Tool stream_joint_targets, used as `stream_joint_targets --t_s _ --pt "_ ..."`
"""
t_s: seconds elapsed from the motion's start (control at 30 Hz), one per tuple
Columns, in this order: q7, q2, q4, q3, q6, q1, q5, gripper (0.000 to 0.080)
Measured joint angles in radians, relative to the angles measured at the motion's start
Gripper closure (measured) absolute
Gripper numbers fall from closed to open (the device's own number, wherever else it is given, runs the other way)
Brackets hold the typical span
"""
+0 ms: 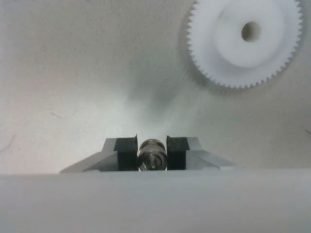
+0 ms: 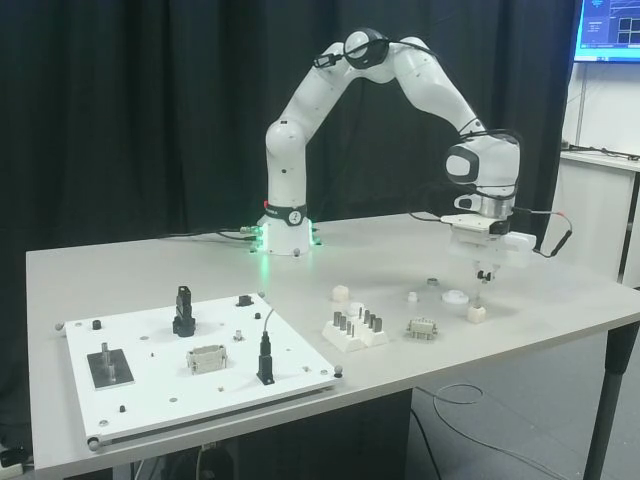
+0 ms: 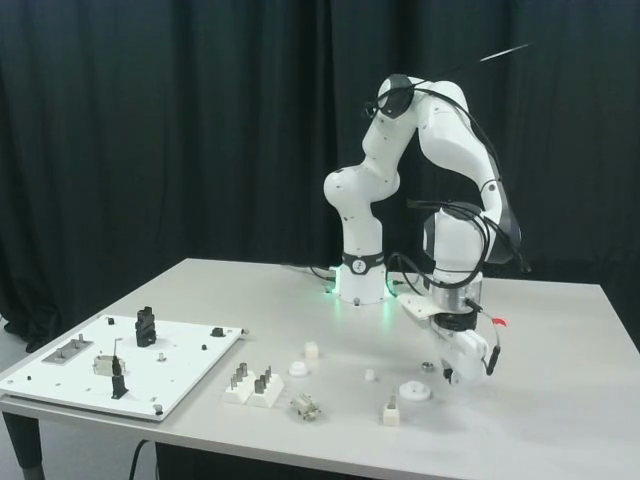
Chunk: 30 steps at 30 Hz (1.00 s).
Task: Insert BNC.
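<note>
The BNC connector (image 1: 152, 154), a small ribbed metal cylinder, is sitting clamped between the gripper's (image 1: 152, 155) two black pads, held above the grey table (image 2: 380, 250). Only the wrist view is showing this grip, plus one white toothed gear (image 1: 244, 39) nearby. The room views are probably hiding the connector behind the fingers.
</note>
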<state>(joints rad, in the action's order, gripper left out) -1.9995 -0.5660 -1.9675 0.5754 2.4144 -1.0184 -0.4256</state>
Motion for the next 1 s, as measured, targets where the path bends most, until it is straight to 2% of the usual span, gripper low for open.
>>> stream_joint_targets --t_s 0.6,0.83,1.0 --pt "0.000 0.008 0.000 0.006 -0.011 0.000 0.013 0.0682" --pt "0.000 0.008 -0.003 0.015 -0.011 0.000 0.033 0.0682" --pt "0.000 0.010 -0.012 0.034 -0.016 0.000 0.056 0.0682"
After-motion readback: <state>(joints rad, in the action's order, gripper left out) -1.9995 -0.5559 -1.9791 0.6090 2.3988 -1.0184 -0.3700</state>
